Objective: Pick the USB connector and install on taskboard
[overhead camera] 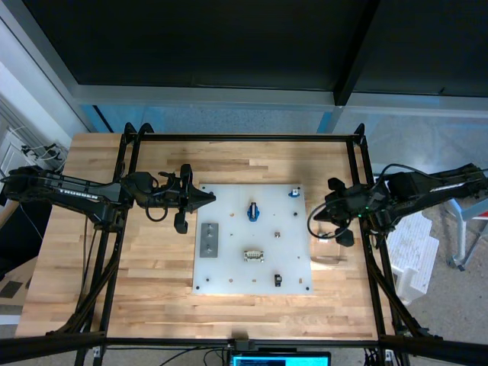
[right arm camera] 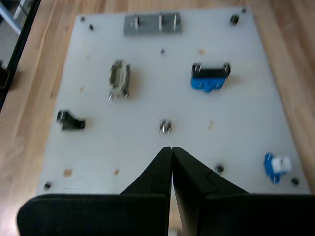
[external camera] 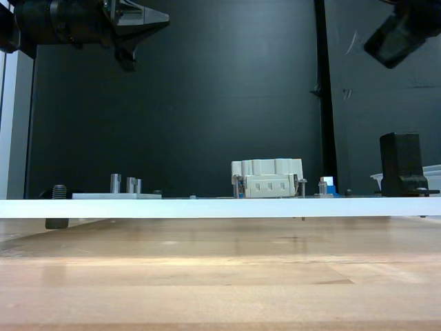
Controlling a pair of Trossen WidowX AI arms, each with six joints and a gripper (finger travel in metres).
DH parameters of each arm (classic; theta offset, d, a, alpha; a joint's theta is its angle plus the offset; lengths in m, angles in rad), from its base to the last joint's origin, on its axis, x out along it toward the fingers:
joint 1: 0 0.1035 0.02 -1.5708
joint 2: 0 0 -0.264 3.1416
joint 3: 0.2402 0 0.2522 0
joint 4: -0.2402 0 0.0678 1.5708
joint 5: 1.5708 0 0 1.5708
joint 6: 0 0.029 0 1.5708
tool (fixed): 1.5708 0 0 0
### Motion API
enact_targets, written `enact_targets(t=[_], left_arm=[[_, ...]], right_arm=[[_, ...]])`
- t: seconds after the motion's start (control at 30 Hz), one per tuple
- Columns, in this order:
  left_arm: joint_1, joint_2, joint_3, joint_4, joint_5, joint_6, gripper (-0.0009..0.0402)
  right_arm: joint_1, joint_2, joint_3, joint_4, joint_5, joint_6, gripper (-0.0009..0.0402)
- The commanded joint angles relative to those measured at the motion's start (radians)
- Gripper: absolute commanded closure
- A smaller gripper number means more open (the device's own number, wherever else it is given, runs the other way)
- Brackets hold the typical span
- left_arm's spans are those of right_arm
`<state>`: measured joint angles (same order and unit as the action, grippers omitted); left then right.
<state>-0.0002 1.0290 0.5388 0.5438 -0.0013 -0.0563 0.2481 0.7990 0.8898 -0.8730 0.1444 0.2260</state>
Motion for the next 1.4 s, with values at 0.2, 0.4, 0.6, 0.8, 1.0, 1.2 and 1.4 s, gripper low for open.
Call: enact_targets(t=[0.2,0.4,0.6,0.8,1.0,1.2,1.4], left_arm=[[0.0,0.0,0.0,0.0,0.0,0.0,0.0393],[0.0,0.0,0.0,0.0,0.0,0.0,0.0393],[0.0,0.0,0.0,0.0,0.0,0.0,0.0393],[0.0,0.0,0.0,0.0,0.0,0.0,0.0393],[0.0,0.0,0.0,0.0,0.0,0.0,0.0393],[0.0,0.0,0.0,0.0,0.0,0.0,0.0393],[0.0,0.0,0.0,0.0,0.0,0.0,0.0393]], right_arm=[[0.086,-0.058,-0.001,-0.193,0.067,0.114,0.0393],[0.14,-0.057,-0.001,-0.281,0.079,0.182,0.0393],[0.21,-0.055,-0.005,-0.379,0.101,0.271,0.0393],[0.276,-0.041,-0.038,-0.388,0.101,0.322,0.0391],[0.286,-0.002,-0.103,-0.39,0.099,0.376,0.0347],[0.289,0.02,-0.147,-0.33,0.1,0.406,0.0282],[0.29,0.068,-0.162,-0.296,0.126,0.406,0.0251]])
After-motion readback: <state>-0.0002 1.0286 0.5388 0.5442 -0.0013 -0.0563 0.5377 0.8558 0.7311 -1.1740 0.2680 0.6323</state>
